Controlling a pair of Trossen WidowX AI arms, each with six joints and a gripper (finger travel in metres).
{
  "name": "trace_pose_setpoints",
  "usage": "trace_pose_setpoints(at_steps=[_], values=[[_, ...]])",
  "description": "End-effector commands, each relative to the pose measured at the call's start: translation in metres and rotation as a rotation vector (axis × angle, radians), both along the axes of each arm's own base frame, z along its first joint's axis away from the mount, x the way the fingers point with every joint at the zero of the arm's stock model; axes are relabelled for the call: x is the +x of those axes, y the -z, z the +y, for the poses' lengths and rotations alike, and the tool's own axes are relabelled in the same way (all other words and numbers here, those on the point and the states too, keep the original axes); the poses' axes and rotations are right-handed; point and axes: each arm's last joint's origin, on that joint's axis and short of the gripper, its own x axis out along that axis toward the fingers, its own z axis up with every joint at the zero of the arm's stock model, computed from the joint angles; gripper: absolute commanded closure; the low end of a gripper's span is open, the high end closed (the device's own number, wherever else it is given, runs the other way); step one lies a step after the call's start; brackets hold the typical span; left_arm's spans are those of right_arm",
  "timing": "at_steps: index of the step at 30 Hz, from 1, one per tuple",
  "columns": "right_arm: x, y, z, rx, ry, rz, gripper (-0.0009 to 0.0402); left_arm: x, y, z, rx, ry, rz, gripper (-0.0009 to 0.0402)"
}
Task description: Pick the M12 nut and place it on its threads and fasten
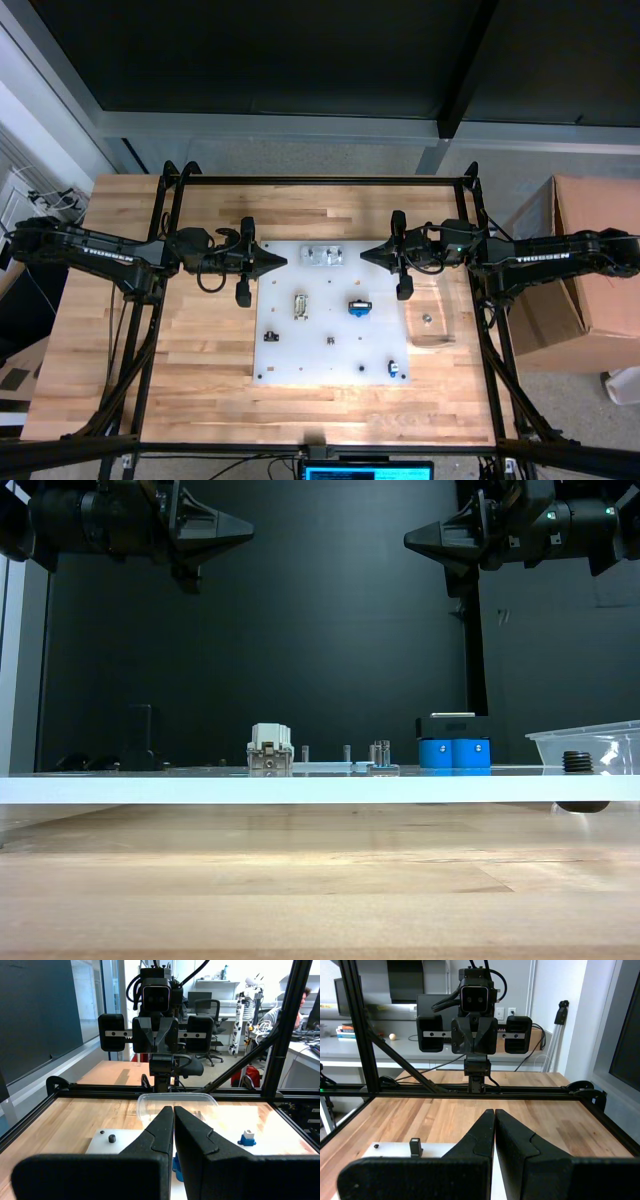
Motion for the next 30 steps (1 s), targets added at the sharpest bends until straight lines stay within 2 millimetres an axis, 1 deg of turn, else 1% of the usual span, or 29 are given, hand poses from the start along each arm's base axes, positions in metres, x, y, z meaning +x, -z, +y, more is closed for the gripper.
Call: trace_pose_setpoints(at_steps=[1,3,19,23,26,30], values=[[0.0001,-0.0007,0.0000,-0.043,0.000,-0.005,0.0393,0.0000,0.0000,0.0001,0.000,0.000,0.000,0.0393],[0.0001,-0.0007,0.0000,-0.079,-0.001,-0.005,0.0393,0.0000,0.0000,0.0001,0.000,0.000,0.000,0.0393],[0.0009,0.0005,-0.0002,-0.067,0.001,0.003,0.0393,0.0000,0.0000,0.0001,0.000,0.000,0.000,0.0393],[0.0006,0.0017,-0.0008,0.019,0.037,0.017,0.0393,0.0000,0.0000,0.0001,0.000,0.000,0.000,0.0393],[-0.0001,0.0046,-0.0003,0.033,0.035,0.070,0.0394,0.0000,0.0000,0.0000,0.000,0.000,0.000,0.0393],[-0.0014,0.0070,0.0011,0.081,0.033,0.212,0.0393,0.0000,0.0000,0.0001,0.000,0.000,0.000,0.0393]])
